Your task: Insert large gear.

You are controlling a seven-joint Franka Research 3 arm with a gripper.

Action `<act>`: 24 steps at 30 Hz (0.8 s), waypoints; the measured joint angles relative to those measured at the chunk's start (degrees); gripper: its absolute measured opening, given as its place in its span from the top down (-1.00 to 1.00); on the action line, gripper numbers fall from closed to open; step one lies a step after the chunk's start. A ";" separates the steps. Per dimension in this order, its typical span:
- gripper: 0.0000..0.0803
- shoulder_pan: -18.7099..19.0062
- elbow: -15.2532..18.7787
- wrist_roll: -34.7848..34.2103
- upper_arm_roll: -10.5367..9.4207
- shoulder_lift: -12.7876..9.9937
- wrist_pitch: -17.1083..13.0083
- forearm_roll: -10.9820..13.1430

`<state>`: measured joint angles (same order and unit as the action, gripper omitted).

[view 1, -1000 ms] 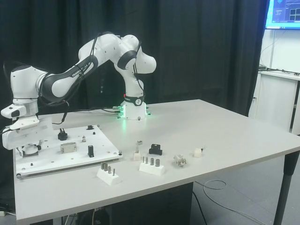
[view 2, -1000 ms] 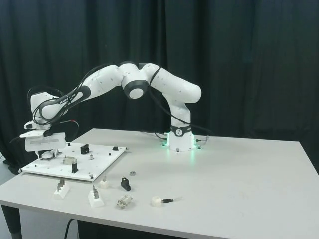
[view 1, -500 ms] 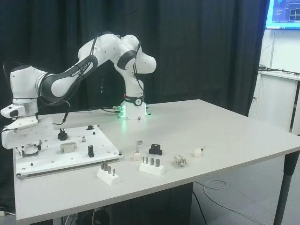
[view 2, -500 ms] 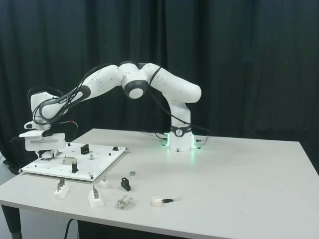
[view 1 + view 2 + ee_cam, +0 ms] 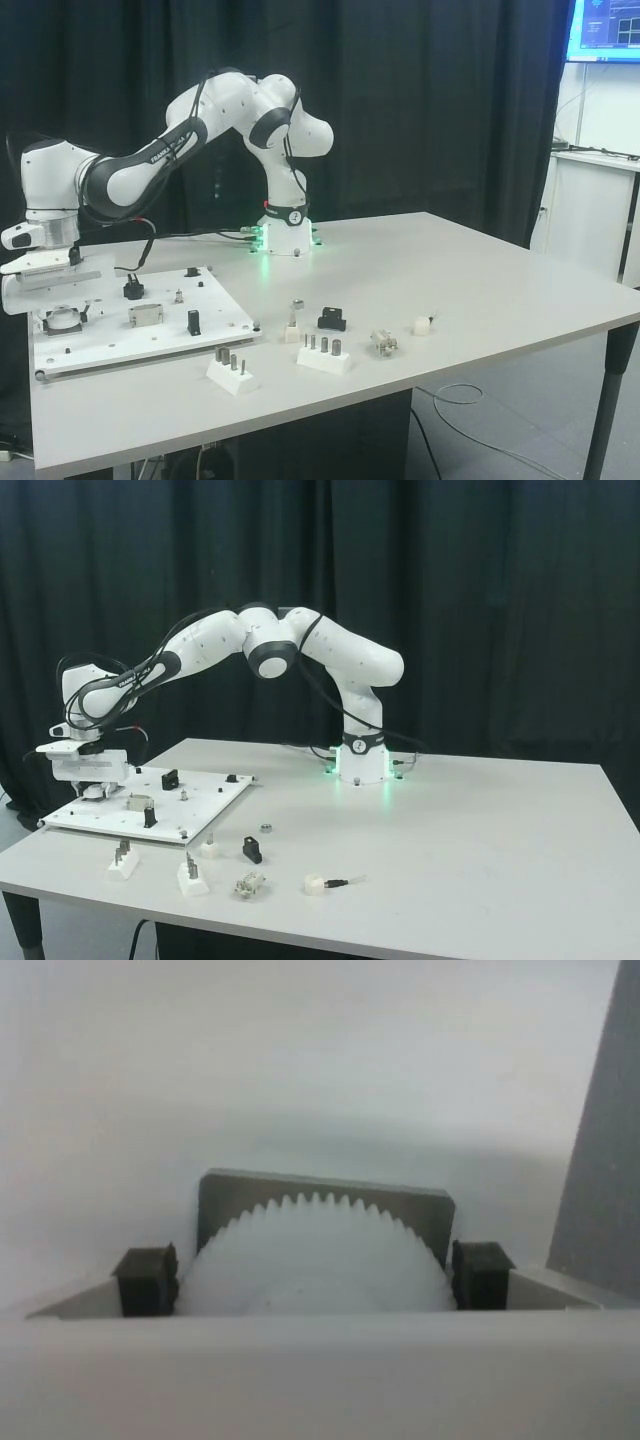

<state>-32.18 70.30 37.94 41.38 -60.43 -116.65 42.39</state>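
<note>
The large gear (image 5: 315, 1258) is white, round and flat, with fine, even teeth along its rim; in the wrist view it lies against a grey block, between the two black fingers (image 5: 146, 1280). Those fingers stand just outside its rim on either side, with the gear between them; whether they press it I cannot tell. In the first room view the gear (image 5: 62, 320) sits on the white board (image 5: 140, 335), at its far left end on the grey surface (image 5: 450, 270), and the gripper (image 5: 55, 290) hangs just above it, apart from the board.
</note>
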 joint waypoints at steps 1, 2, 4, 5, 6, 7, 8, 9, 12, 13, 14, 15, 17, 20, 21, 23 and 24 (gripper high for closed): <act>-0.49 -0.01 0.00 -0.75 0.00 0.00 -0.01 0.03; -0.49 -0.02 -0.01 -1.42 0.00 0.00 -0.03 0.05; -0.49 -0.03 -0.02 -2.26 0.00 0.00 -0.05 0.07; -0.49 -0.03 -0.02 -2.66 0.00 -0.01 -0.06 0.08; -0.49 -0.04 -0.03 -3.08 0.00 -0.01 -0.07 0.10; -0.49 -0.04 -0.03 -3.51 0.00 -0.01 -0.08 0.12; -0.49 -0.05 -0.03 -4.01 0.00 -0.01 -0.09 0.15; -0.49 -0.06 -0.03 -4.41 0.00 -0.01 -0.11 0.17; -0.49 -0.09 -0.03 -5.72 0.00 -0.01 -0.14 0.30; -0.49 -0.11 -0.03 -6.24 0.00 -0.01 -0.14 0.35; -0.49 -0.13 -0.03 -6.95 0.00 -0.01 -0.15 0.41; -0.49 -0.15 -0.03 -7.85 0.00 -0.01 -0.17 0.47; -0.49 -0.19 -0.03 -10.13 -0.01 -0.01 -0.21 0.60; -0.49 -0.23 -0.02 -12.81 -0.01 -0.01 -0.28 0.73; -0.49 -0.24 -0.02 -13.29 -0.02 -0.01 -0.30 0.74; -0.49 -0.25 -0.02 -13.82 -0.02 -0.01 -0.31 0.79; -0.49 -0.26 -0.02 -13.93 -0.03 -0.01 -0.31 0.82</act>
<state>-32.44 70.28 24.01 41.36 -60.44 -116.96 43.22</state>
